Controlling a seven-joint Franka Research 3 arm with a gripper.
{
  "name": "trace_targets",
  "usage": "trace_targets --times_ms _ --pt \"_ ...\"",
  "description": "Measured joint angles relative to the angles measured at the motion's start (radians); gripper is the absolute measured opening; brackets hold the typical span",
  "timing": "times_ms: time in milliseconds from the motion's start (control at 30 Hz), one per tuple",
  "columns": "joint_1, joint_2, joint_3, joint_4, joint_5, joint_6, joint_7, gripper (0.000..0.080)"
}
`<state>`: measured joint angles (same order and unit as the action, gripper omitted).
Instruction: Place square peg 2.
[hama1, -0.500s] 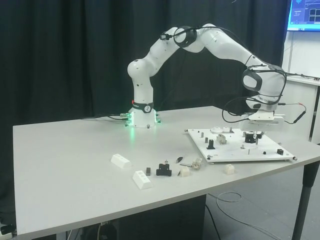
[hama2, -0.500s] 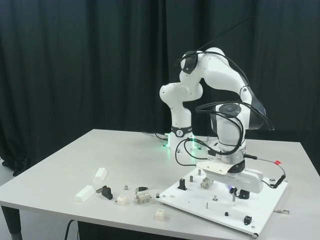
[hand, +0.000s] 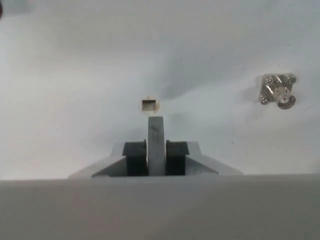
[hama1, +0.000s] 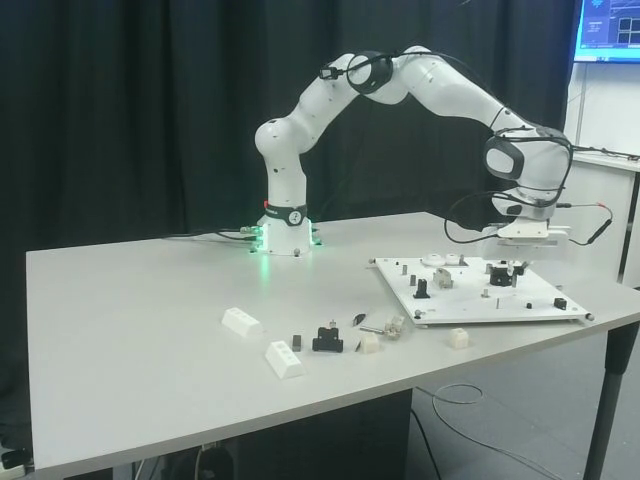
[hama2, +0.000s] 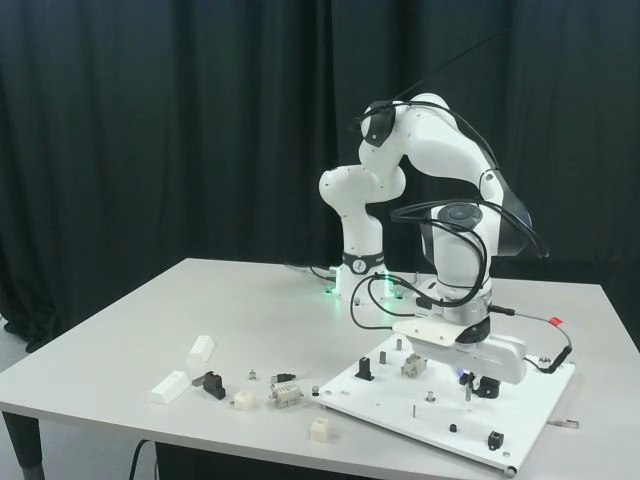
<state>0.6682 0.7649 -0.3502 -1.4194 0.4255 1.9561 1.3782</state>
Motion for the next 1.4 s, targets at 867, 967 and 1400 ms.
trace_targets --times_ms 867,967,1400 --pt "0.004 0.0 0.0 0.0 -0.002 0.002 0.0 0.0076" --pt "0.004 0.0 0.0 0.0 -0.005 0.004 0.0 0.0076" --pt "0.002 -0.013 -0.034 0.0 -0.093 -0.034 -0.047 0.0076"
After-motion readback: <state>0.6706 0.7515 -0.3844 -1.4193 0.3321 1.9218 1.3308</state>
